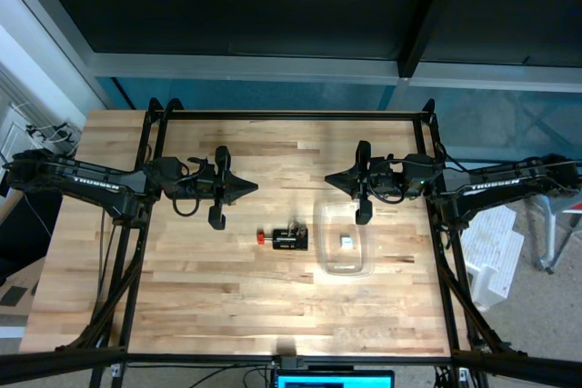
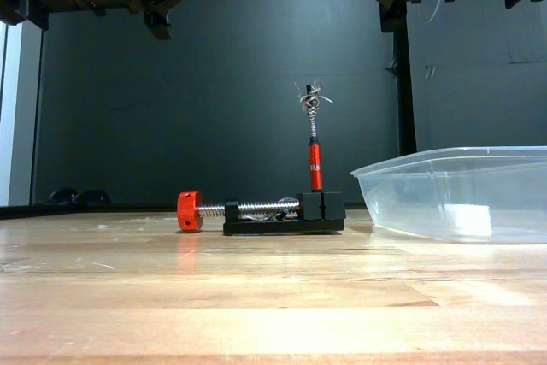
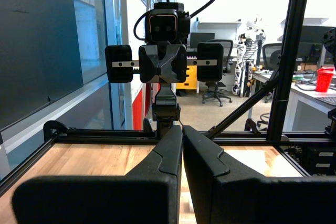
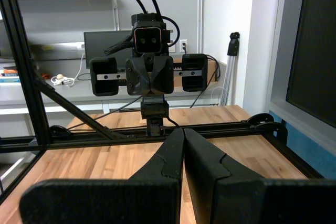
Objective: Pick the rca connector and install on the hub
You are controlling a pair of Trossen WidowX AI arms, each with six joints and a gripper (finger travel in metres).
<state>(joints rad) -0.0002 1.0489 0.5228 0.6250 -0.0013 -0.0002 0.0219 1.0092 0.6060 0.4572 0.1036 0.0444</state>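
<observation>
Your connector stands upright on the vise, long axis vertical, with nothing holding it. Its cable rises straight off the top to a frayed end. The tray holds only the white block, with nothing darker on it and no cable coming out.

The left gripper hangs high over the left half of the table, closed and empty; its own camera shows the fingers pressed together with nothing between them. The right gripper hangs high over the far edge of the tray, also closed and empty. The two point inward at each other.

From either gripper the connector lies well below and toward the near side, about midway between the two tips. I can't call one arm clearly nearer from above.

I judge the install done, so you likely need no further reach. If you do go back in, come straight down along the upright axis. The tray wall sits just right of the vise, so room is tight there. The red knob sticks out left on its screw, and beyond it the table is bare. The cable end is the tallest thing under the arms, and a sideways sweep could catch it and tip the connector
</observation>
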